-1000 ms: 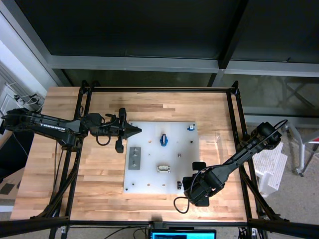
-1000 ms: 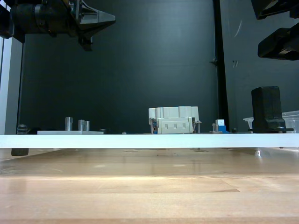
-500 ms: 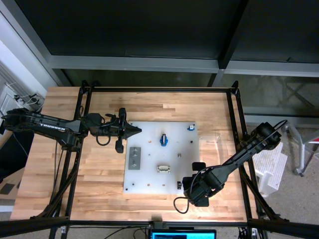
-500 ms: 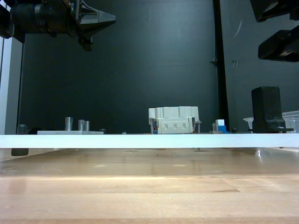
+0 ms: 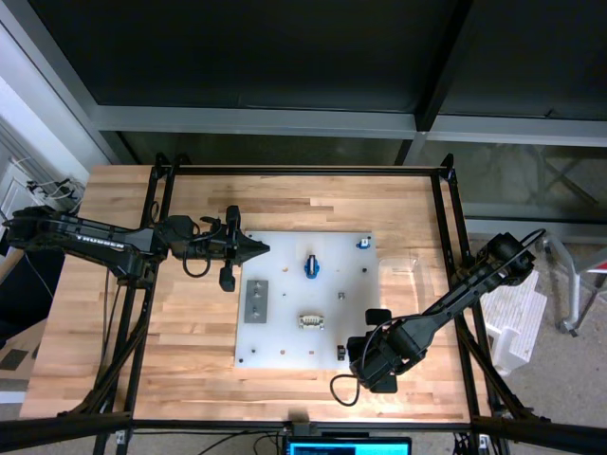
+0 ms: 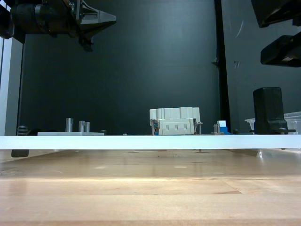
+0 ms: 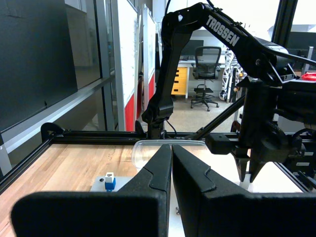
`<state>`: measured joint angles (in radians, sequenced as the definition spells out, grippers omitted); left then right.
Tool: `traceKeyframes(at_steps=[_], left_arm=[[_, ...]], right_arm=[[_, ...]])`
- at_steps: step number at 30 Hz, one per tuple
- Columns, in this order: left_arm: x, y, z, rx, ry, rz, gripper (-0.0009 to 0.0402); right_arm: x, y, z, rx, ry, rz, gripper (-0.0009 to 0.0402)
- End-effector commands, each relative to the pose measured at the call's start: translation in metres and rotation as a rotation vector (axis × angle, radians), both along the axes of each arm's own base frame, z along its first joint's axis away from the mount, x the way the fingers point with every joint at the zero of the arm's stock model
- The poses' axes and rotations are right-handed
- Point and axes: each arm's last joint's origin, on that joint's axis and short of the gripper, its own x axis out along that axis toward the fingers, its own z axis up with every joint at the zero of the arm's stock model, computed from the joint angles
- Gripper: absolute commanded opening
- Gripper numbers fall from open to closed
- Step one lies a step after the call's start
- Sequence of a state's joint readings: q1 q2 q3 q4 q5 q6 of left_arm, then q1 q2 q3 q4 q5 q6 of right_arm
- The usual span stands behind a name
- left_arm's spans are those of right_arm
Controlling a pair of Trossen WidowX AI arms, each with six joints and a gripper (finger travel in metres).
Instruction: Pick the 16mm bar and install on taskboard
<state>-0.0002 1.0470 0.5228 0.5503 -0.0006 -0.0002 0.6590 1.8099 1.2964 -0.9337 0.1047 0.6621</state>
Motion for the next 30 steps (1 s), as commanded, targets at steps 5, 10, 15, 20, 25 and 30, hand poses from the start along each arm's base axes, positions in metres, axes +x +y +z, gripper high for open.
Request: traceKeyframes(at_steps=[5,10,15,20,25,30], left_arm=[[0.0001,0.0001,-0.0001,0.0,0.0,0.0,0.0],[0.0001,0.0,-0.0001,0.0,0.0,0.0,0.0],[0.0001,0.0,-0.0001,0.0,0.0,0.0,0.0],[0.0001,0.0,-0.0001,0.0,0.0,0.0,0.0],[0.0001,0.0,-0.0001,0.0,0.0,0.0,0.0],[0.0001,0.0001,-0.0001,0.0,0.0,0.0,0.0]], right_arm=[[-0.0023,-0.0016,-0.0053,-0.006,0.007,0.0,0.0025],[-0.0023,-0.0018,-0.0068,-0.004,0.004,0.0,0.0025],[-0.0018,-0.0014,-0.0072,0.001,-0.003,-0.001,0.0025],[-0.0015,-0.0012,-0.0072,0.004,-0.006,0.0,0.0034],[-0.0016,-0.0011,-0.0072,0.004,-0.006,0.0,0.0073],[-0.0015,-0.0012,-0.0072,0.004,-0.006,-0.003,0.0116]])
